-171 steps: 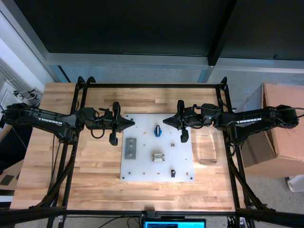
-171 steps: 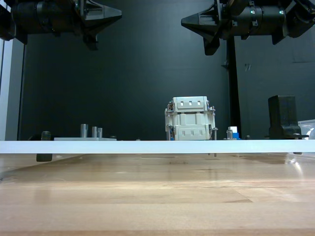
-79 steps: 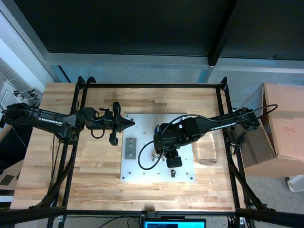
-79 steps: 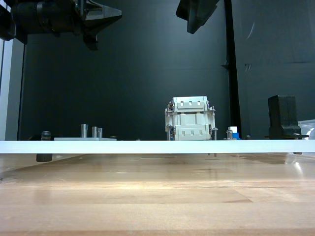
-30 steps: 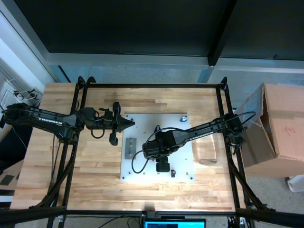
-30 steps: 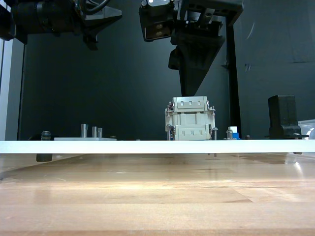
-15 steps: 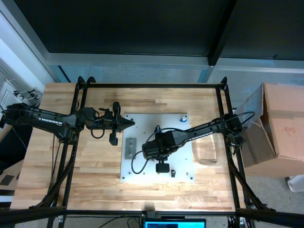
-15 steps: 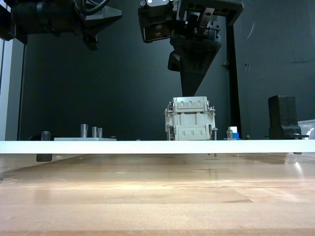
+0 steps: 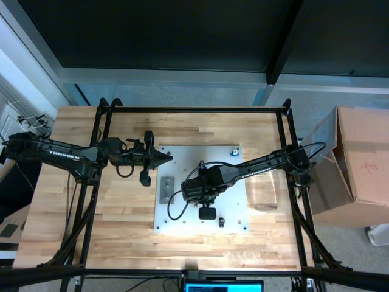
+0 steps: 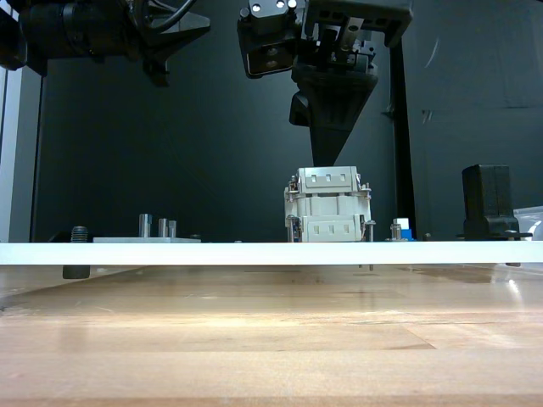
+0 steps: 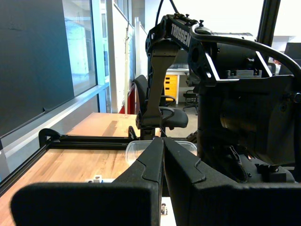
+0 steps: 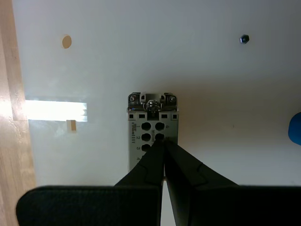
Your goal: Remove the HAN10E connector from the taskboard and place in the container
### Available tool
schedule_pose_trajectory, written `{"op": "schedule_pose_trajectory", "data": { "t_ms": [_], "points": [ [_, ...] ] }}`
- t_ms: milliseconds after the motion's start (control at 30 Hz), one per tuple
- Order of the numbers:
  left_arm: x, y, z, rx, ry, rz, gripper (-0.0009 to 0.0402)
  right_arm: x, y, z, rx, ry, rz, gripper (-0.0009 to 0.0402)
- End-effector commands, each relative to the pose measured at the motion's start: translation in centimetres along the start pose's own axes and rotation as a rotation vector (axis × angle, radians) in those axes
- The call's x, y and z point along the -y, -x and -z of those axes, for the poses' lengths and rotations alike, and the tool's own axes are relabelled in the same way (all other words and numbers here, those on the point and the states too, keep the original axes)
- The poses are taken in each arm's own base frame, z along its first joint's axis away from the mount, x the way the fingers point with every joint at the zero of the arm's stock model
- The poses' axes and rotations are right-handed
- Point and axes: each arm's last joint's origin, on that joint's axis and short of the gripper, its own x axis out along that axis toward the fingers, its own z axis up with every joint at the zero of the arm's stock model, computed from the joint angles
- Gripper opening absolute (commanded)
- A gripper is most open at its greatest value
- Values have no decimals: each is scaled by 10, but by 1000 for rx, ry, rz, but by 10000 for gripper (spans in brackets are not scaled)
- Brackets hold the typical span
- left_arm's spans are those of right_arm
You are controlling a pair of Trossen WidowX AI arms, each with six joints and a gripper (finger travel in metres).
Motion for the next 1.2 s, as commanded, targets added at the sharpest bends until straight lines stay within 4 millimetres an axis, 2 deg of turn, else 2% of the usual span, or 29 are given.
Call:
{"op": "schedule_pose_trajectory", "data": {
  "t_ms": [33, 333, 833, 1200],
  "points": [
    [0, 0, 0, 0, 0, 0, 0, 0, 0, 0, -1, 1, 2, 0],
    [0, 0, 0, 0, 0, 0, 0, 1, 11, 3, 14, 0, -1, 0],
    [0, 0, 0, 0, 0, 0, 0, 1, 59, 10, 75, -28, -19, 0],
    [0, 0, 0, 0, 0, 0, 0, 1, 60, 10, 68, -27, -18, 0]
  ]
}}
